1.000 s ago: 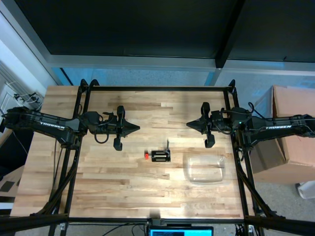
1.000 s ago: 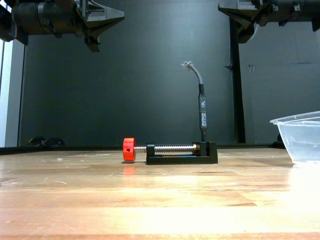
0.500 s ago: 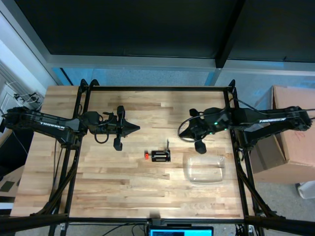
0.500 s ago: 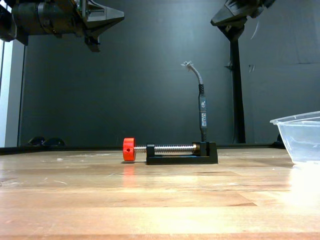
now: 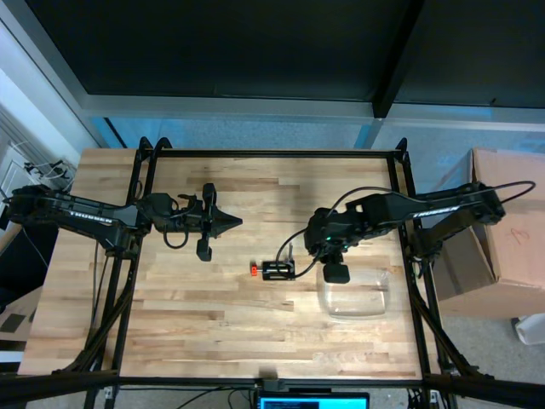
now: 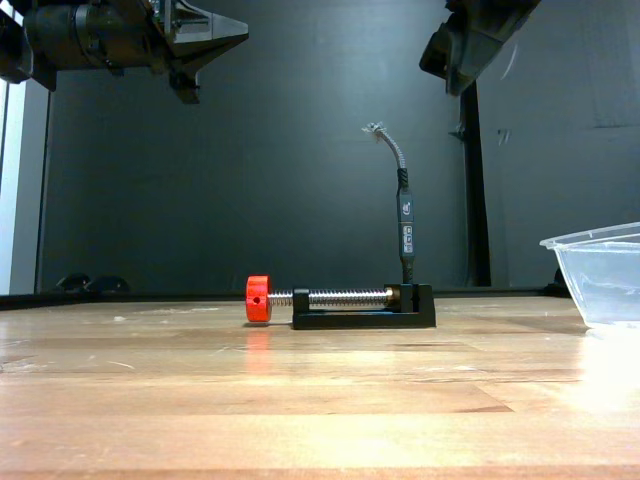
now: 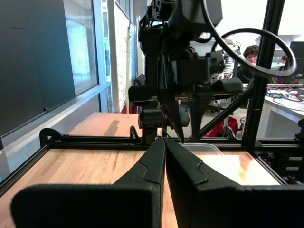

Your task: Remove the USB-C connector from the USB-C receptacle and place in the container

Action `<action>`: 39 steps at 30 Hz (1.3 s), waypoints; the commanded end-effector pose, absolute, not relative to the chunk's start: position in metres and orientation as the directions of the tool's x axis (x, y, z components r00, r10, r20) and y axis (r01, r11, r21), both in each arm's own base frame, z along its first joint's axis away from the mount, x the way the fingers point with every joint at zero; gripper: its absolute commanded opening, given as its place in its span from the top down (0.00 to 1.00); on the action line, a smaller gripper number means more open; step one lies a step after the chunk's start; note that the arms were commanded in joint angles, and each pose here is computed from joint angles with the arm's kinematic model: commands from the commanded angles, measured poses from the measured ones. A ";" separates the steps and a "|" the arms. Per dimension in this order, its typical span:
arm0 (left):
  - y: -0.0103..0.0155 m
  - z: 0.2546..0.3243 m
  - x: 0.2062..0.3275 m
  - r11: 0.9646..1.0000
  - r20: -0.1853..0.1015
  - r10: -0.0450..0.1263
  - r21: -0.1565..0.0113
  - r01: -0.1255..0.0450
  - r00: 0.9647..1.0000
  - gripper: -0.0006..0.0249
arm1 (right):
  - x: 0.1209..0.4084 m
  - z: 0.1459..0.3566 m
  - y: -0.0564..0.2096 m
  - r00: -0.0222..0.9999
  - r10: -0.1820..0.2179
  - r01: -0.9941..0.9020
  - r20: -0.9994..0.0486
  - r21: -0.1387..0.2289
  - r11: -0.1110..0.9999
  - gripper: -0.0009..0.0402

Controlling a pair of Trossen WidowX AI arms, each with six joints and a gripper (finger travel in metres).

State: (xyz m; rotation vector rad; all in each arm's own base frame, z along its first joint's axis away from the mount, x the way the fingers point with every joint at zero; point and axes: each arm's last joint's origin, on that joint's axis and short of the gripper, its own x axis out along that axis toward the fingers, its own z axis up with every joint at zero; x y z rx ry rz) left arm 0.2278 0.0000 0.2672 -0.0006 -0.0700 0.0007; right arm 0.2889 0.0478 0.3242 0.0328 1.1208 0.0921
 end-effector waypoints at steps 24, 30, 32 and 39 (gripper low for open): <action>0.0001 0.2673 0.228 1.000 0.070 0.001 0.000 -0.001 0.998 0.98 | 0.316 0.313 0.055 0.341 0.051 -0.035 -0.939 0.041 0.999 0.48; 0.0001 0.2673 0.228 1.000 0.070 0.001 0.000 -0.001 0.998 0.98 | 0.322 0.305 0.057 0.322 0.049 -0.035 -0.945 0.040 0.999 0.48; 0.0000 0.2673 0.228 1.000 0.070 0.000 0.000 0.000 0.998 0.98 | 0.324 0.301 0.058 0.312 0.048 -0.036 -0.949 0.039 0.999 0.48; 0.0000 0.2673 0.228 1.000 0.070 0.000 0.000 0.000 0.998 0.98 | 0.330 0.291 0.067 0.284 0.051 -0.056 -0.957 0.036 0.998 0.48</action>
